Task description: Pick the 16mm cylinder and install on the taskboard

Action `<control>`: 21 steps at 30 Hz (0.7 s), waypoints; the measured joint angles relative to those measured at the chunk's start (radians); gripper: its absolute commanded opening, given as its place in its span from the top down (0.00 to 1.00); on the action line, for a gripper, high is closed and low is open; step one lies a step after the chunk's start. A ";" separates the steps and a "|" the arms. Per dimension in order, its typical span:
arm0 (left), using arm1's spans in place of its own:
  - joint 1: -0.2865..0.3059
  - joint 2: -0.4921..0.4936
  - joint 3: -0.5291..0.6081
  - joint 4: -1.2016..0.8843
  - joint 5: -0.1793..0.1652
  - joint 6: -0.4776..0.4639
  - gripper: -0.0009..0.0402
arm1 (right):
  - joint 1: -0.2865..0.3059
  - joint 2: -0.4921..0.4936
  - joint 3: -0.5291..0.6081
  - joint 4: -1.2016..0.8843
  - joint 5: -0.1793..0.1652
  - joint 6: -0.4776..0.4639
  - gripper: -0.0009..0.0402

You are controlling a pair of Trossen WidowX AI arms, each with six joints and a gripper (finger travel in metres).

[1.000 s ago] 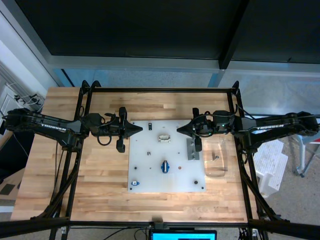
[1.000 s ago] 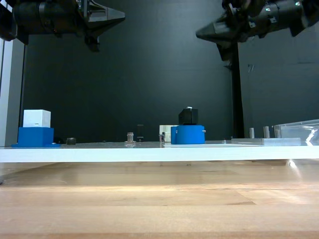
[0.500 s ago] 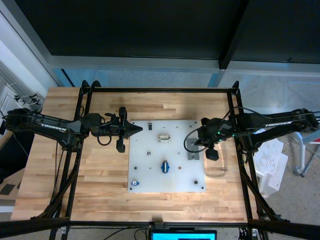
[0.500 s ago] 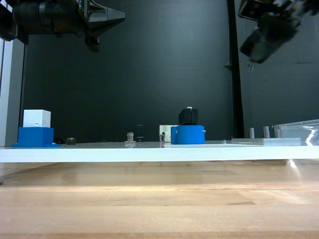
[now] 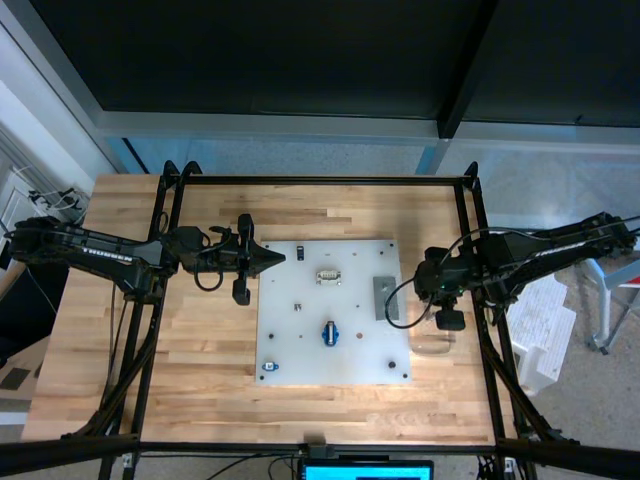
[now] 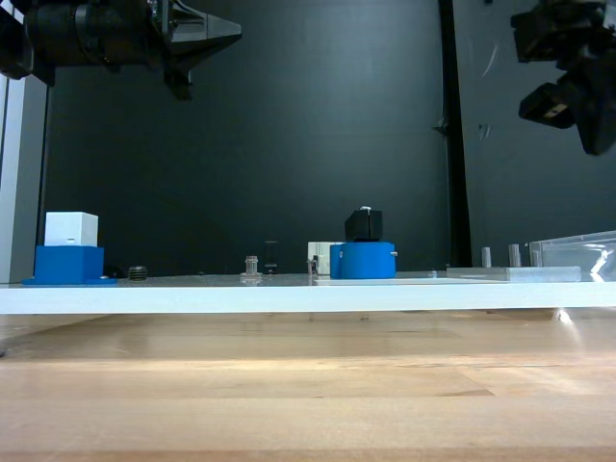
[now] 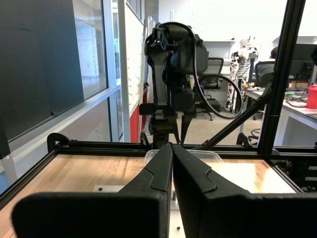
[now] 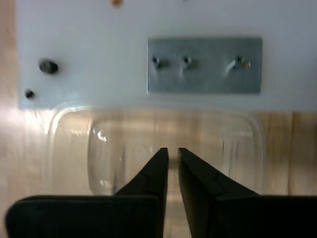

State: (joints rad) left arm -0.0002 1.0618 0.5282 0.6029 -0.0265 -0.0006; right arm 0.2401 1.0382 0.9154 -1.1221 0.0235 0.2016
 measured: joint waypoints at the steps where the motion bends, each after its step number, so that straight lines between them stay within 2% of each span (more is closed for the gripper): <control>1: 0.000 0.000 0.000 0.000 0.000 0.000 0.98 | 0.013 0.000 -0.008 -0.003 0.007 0.004 0.78; 6: 0.000 0.000 0.000 0.000 0.000 0.000 0.98 | 0.071 0.000 -0.055 -0.005 0.029 0.069 0.59; 10: 0.000 0.000 0.000 0.000 0.000 0.000 0.98 | 0.107 0.010 -0.093 -0.002 0.041 0.118 0.48; 17: 0.000 0.000 0.000 0.000 0.000 0.000 0.98 | 0.154 0.018 -0.166 0.055 0.041 0.162 0.44; 21: 0.000 0.000 0.000 0.000 0.000 0.000 0.98 | 0.170 0.019 -0.204 0.073 0.055 0.185 0.44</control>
State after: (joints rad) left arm -0.0002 1.0618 0.5282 0.6029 -0.0265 -0.0006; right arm 0.4103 1.0576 0.7109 -1.0492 0.0784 0.3870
